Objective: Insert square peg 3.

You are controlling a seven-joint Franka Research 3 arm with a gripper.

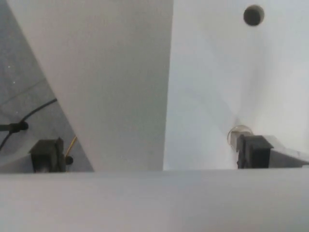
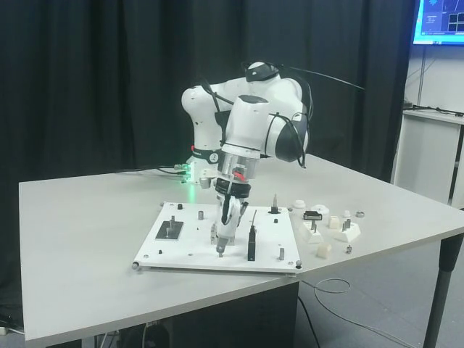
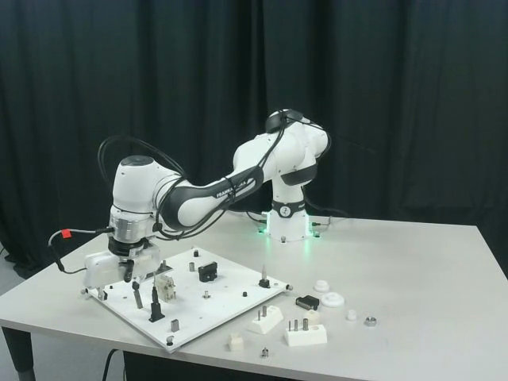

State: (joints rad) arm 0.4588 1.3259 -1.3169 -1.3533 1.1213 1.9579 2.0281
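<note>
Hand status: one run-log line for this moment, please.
hand: low over white board, near its front edge | fingers: cannot tell | peg: not identifiable | loose white parts: on grey table beside board

Arm (image 3: pixel 206 190): white shell, smooth, glossy, looks like moulded plastic; black joint bands look matt, rubbery.

Table (image 2: pixel 80 239): grey top, matt, smooth, laminate-like.

Board (image 2: pixel 192 243): white, flat, smooth, faint sheen; in wrist view the board (image 1: pixel 217 87) reads as even, unmarked white with one dark hole.

Pegs and posts on board (image 2: pixel 251 243): dark ones matt black, slim ones look like bare metal.

Loose parts beside board (image 3: pixel 305 333): white, matt, plastic-like; small ring (image 3: pixel 370 321) looks metallic, shiny.

Curtain (image 3: pixel 381 95): black cloth, matt, hanging in soft folds.

Cables (image 3: pixel 119 147): black, smooth sheath.
</note>
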